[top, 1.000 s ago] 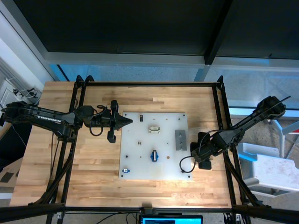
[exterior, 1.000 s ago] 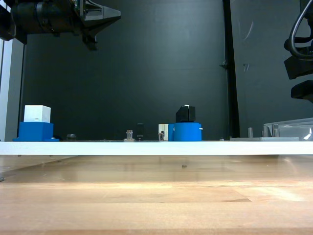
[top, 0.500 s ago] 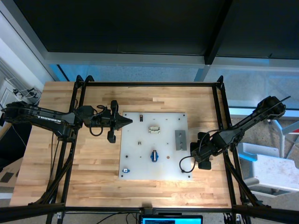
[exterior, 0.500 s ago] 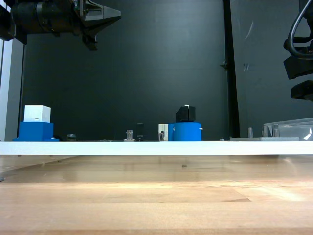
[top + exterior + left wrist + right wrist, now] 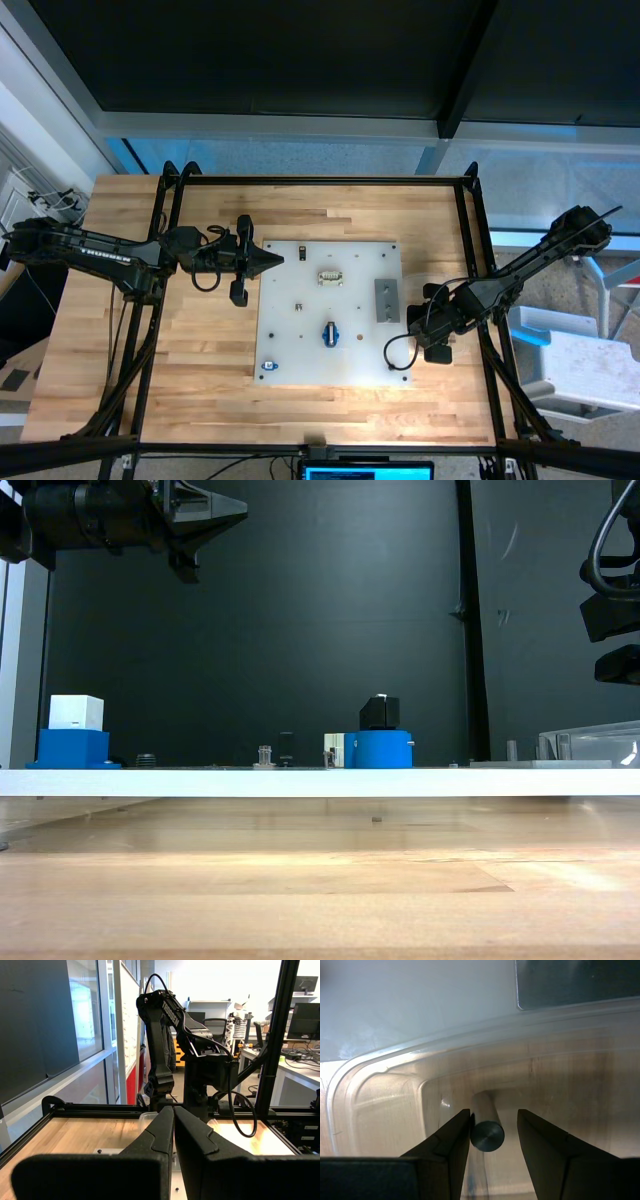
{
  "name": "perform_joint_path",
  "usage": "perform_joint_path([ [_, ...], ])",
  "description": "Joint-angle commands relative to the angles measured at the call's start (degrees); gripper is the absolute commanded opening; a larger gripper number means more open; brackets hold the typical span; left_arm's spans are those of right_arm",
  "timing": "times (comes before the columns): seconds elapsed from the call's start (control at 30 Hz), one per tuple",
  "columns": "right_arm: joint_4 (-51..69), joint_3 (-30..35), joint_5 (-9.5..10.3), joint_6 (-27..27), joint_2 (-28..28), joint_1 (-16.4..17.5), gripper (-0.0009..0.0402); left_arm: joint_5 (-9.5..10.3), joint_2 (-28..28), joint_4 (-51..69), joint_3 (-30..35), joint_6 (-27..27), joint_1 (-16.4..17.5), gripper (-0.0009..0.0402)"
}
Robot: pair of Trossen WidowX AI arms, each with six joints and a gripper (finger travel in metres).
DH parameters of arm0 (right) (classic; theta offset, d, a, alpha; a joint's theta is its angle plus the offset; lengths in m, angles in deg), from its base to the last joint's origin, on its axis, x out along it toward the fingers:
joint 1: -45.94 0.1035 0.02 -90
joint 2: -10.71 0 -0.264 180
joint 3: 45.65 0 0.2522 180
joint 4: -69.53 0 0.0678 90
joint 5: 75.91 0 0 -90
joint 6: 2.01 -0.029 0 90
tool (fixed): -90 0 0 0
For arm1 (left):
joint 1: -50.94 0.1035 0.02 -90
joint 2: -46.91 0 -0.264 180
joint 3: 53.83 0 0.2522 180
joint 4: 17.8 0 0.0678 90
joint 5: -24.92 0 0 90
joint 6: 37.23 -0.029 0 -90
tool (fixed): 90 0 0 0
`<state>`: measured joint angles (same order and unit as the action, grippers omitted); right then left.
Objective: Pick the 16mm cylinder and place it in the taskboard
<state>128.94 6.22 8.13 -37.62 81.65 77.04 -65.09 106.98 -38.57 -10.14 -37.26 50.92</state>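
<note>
We are looking at the right gripper (image 5: 493,1116) reaching down into the clear plastic tray (image 5: 375,1085), which is sitting on the counter (image 5: 200,380) just beyond the 3 o'clock edge of the taskboard (image 5: 300,340). Its fingers (image 5: 445,1150) are standing spread, one on each side of the 16mm cylinder (image 5: 487,1135). The cylinder is lying on its side on the tray floor with its round end facing the camera. It is lying closer to one finger than the other, and we cannot tell whether they are touching. From above, the right gripper (image 5: 432,332) is hanging at the board's 3 o'clock side, near the grey block (image 5: 386,299).

The left gripper (image 5: 270,259) is hovering high over the board's 10 o'clock corner, pointing toward 3 o'clock, with its fingers (image 5: 195,1135) pressed together and holding nothing. The blue fitting (image 5: 329,334) is standing near the board's centre, well apart from both grippers.
</note>
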Motion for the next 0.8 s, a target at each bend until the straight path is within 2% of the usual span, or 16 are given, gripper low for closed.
perform_joint_path([
  [0.03, 0.0, 0.0, 0.02, 0.0, 0.0, 0.0, 0.0114, 0.00, 0.0, 0.0, 0.0, 0.0, 0.0, 0.0000],
  [0.8, -0.2, 0.0, 0.02, 0.0, 0.0, 0.0, 0.0055, 0.00, 0.0, 0.0, 0.0, 0.0, 0.0, 0.0000],
])
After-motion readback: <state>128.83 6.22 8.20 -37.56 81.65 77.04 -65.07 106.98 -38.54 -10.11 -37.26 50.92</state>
